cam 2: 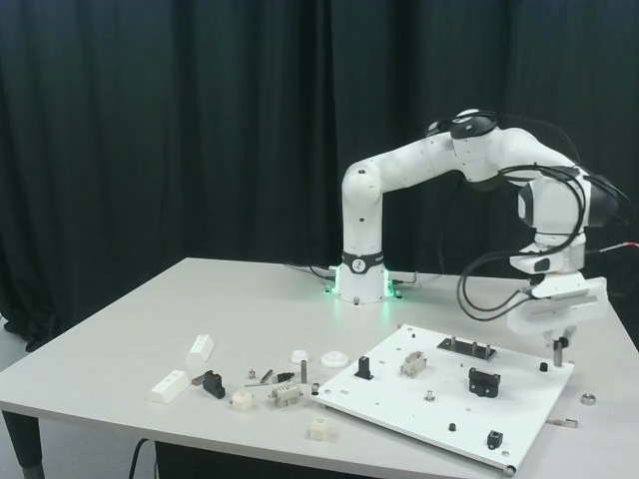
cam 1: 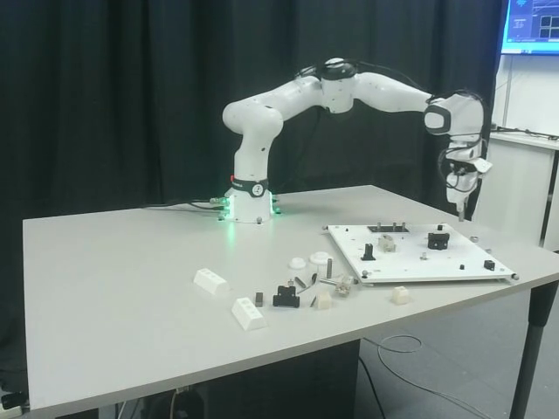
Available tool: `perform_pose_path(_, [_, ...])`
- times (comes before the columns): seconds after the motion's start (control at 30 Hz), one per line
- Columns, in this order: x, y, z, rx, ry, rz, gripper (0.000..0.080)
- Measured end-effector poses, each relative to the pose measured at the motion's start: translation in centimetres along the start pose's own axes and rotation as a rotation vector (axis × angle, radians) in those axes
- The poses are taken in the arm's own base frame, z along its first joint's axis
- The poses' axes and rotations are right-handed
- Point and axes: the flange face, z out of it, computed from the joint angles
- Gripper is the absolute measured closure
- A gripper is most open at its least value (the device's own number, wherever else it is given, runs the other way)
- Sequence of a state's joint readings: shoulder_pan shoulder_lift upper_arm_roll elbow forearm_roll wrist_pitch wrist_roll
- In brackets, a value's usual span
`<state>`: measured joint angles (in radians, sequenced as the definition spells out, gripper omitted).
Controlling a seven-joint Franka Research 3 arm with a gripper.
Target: Place round peg 4.
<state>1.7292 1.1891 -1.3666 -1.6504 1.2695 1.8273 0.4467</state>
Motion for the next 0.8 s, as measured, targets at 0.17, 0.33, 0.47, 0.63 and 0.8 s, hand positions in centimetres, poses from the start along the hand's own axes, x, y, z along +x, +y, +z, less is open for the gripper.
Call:
perform_pose_path(0.17, [0.1, -1.4, 1.1, -0.001, -0.008, -0.010, 0.0659])
perform_pose_path(0.33, [0.0, -2.4, 2.2, -0.003, -0.022, -0.011, 0.0659])
perform_pose_path(0.47, [-0.4, -3.0, 2.9, -0.006, -0.040, -0.011, 0.0659])
perform_pose_path(0.63, [-1.2, -3.6, 3.6, -0.012, -0.062, -0.002, 0.0659])
perform_pose_path(0.8, [-2.1, -4.2, 4.3, -0.017, -0.078, 0.002, 0.0659])
